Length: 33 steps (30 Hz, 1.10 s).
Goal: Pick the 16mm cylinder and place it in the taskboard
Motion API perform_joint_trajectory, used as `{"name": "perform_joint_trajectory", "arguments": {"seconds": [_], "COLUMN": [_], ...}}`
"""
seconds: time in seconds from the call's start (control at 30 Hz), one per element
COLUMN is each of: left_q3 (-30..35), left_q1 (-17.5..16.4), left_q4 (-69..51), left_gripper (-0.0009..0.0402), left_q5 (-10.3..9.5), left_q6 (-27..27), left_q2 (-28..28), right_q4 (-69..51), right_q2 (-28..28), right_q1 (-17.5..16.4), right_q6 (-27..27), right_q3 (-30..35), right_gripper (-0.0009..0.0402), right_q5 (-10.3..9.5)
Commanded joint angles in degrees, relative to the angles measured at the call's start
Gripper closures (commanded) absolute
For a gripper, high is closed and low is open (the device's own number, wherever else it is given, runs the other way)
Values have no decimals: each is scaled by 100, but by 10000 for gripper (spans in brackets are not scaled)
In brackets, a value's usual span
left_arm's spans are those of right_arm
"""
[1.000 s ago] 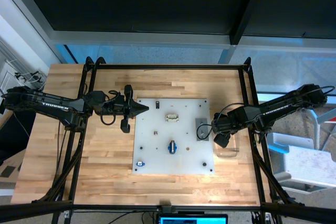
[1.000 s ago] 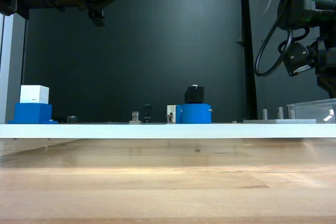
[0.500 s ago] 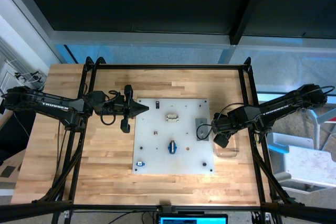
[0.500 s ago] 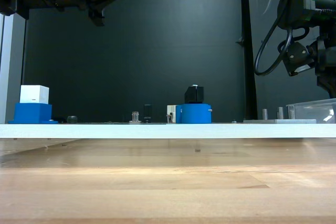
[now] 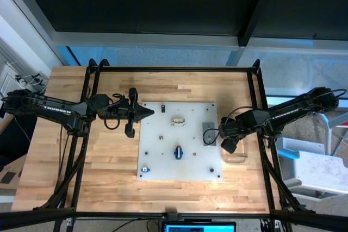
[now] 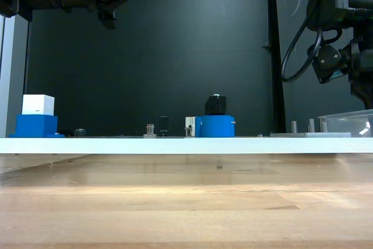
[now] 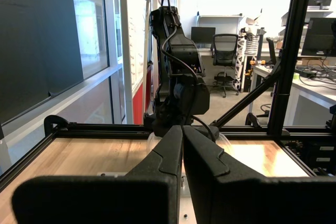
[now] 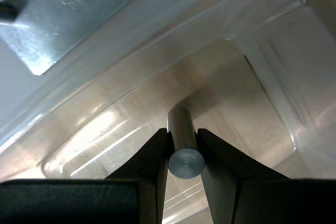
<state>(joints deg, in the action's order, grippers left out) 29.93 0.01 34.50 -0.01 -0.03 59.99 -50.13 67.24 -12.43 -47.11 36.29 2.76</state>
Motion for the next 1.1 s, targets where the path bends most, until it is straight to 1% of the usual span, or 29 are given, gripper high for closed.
{"name": "perform_joint_trajectory", "arguments": {"seconds": [0.03, 0.57, 0.77, 0.87, 1.1], "left_q3": [2, 2, 2, 2, 2], "left_q1": [0, -2, -2, -2, 0], "left_q4": [2, 2, 2, 2, 0], "left_gripper": [393, 393, 393, 393, 393], "left_q5": [0, 0, 0, 0, 0], "left_q6": [-2, -2, -2, -2, -2], "left_q2": [2, 2, 2, 2, 2], "right_q4": [-212, -1115, -1270, -1399, -1526], "right_q2": [-37, -37, -37, -37, -37], "right_q1": [0, -15, -26, -33, -48], "right_q6": [9, 109, 114, 114, 192], "right_q3": [168, 1086, 1360, 1493, 1681], "right_gripper": [375, 375, 375, 375, 375], "right_q5": [4, 28, 28, 70, 68]}}
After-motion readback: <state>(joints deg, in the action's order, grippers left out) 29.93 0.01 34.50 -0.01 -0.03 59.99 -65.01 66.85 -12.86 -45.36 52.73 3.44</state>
